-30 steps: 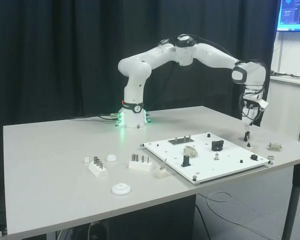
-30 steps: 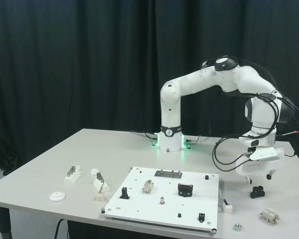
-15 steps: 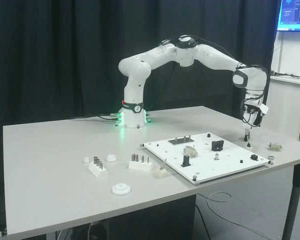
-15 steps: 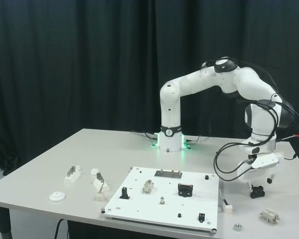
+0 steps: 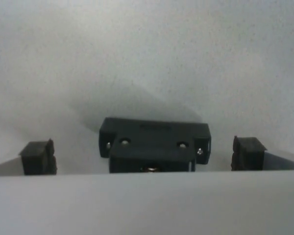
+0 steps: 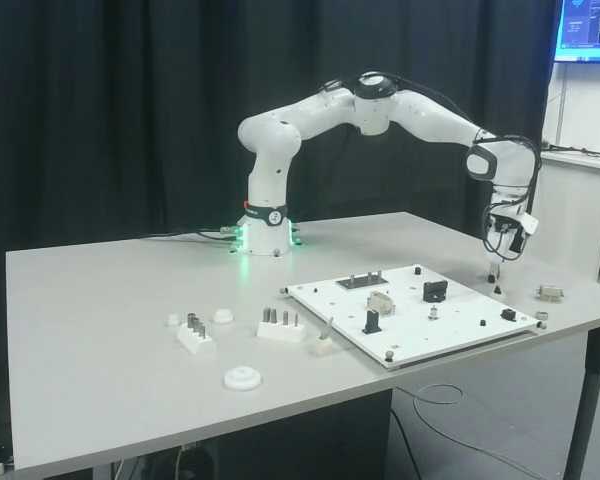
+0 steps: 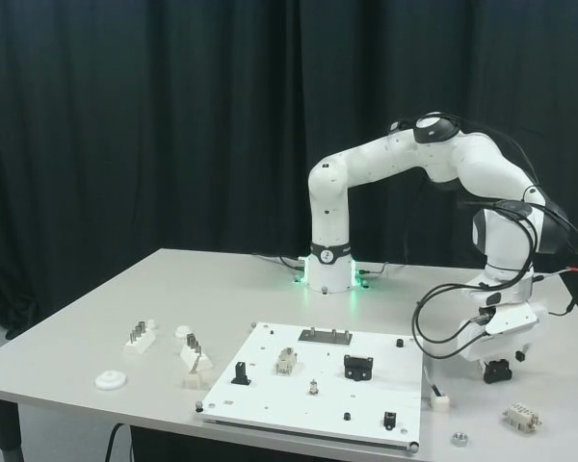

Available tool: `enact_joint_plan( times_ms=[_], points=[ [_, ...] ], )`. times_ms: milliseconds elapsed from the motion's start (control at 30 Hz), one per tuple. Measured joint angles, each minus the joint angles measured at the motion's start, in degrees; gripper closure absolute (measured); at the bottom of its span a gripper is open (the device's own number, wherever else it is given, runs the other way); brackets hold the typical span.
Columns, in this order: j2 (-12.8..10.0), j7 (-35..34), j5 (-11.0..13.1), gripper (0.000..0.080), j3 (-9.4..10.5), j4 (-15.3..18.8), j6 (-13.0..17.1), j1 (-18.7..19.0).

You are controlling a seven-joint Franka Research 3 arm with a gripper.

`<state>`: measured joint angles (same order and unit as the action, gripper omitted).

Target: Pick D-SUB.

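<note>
The D-SUB [image 5: 154,143] is a black connector block lying on the grey table, to the right of the white board. My gripper [image 5: 142,155] is open and low over it. One black fingertip [image 5: 37,157] stands on each side of the connector, the other fingertip [image 5: 248,152] opposite, and neither touches it. In the first room view the gripper [image 6: 494,262] hangs just above the D-SUB [image 6: 493,274]. In the second room view the D-SUB [image 7: 498,370] sits right under the white hand [image 7: 502,332].
The white board [image 7: 270,397] carries several small black and grey parts. A grey connector [image 7: 521,417] and a nut [image 7: 459,439] lie near the table's front right corner. White fixtures [image 6: 281,327] and a white gear [image 6: 242,378] sit left of the board.
The hand has come down over the black D-SUB, and the wrist has turned. The connector has not moved.
</note>
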<state>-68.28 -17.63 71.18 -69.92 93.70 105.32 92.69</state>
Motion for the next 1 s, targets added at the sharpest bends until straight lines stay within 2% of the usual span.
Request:
enact_joint_plan(
  times_ms=[433, 833, 867, 1000],
  points=[
    [-1.16, -1.19, -0.20, 0.0003, 0.06, -0.06, 1.04, 0.04],
    [-1.22, -1.56, -2.03, 0.0003, 0.18, -0.75, 0.97, 0.14],
    [-1.22, -1.56, -2.16, 0.0352, 0.19, -0.86, 0.95, 0.14],
    [-1.22, -1.74, -2.39, 0.0352, 0.21, -1.11, 0.89, 0.18]
  ],
)
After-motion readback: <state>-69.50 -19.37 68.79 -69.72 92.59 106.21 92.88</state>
